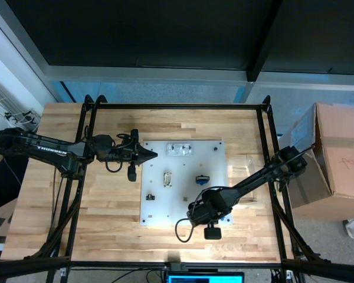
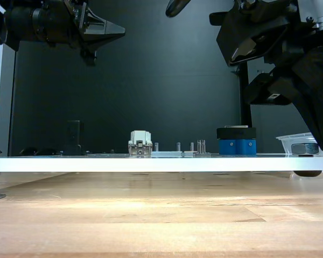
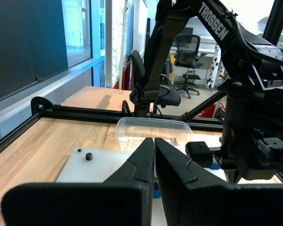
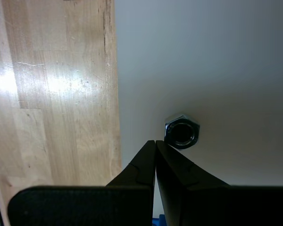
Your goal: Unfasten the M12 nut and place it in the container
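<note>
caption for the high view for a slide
Left gripper shut over the white board's far left edge; right gripper at its near right edge; M12 nut hidden here.

M12 nut [image 4: 181,132]: glossy metal, on smooth matt white board [image 4: 203,56]. Table [image 1: 106,236], lower left of high view: wood with a sheen. My left gripper [image 3: 154,140] and right gripper [image 4: 155,141]: matt black plastic; container [image 3: 132,123]: clear plastic.

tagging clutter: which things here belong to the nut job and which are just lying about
Job: nut on the white board by the shut right hand, cannot tell if on its stud; clear container; left hand, shut, raised over the board's far left.
Lying about: blue block; grey connector.
</note>
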{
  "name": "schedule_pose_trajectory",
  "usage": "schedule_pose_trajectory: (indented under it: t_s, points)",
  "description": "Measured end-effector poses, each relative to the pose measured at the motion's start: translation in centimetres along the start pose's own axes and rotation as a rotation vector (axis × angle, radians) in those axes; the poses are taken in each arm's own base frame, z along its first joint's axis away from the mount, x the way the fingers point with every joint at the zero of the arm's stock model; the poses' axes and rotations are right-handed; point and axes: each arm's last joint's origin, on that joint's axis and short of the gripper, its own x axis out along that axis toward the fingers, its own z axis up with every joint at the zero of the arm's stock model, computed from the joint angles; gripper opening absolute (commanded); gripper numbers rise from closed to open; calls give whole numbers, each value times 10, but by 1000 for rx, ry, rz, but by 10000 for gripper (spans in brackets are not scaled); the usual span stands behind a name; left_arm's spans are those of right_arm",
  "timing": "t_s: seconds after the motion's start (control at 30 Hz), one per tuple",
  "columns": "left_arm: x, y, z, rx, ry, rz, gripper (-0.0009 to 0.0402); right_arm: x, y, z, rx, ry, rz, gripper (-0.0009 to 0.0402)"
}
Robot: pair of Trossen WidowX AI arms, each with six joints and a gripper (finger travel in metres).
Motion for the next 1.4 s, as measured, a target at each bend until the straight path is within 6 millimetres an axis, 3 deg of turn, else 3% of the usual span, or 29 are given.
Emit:
schedule_pose_trajectory:
  t_s: [0.33, 0.57, 0.8, 1.4]
  points:
    - [0, 0, 0, 0, 0, 0, 0, -13, -11, -2, 29, -52, -320, 0]
    - [0, 0, 0, 0, 0, 0, 0, -20, -8, -4, 52, -43, -249, 0]
    - [0, 0, 0, 0, 0, 0, 0, -23, 3, -4, 58, 57, 77, 0]
    - [0, 0, 0, 0, 0, 0, 0, -4, -1, -1, 56, 28, 5, 0]
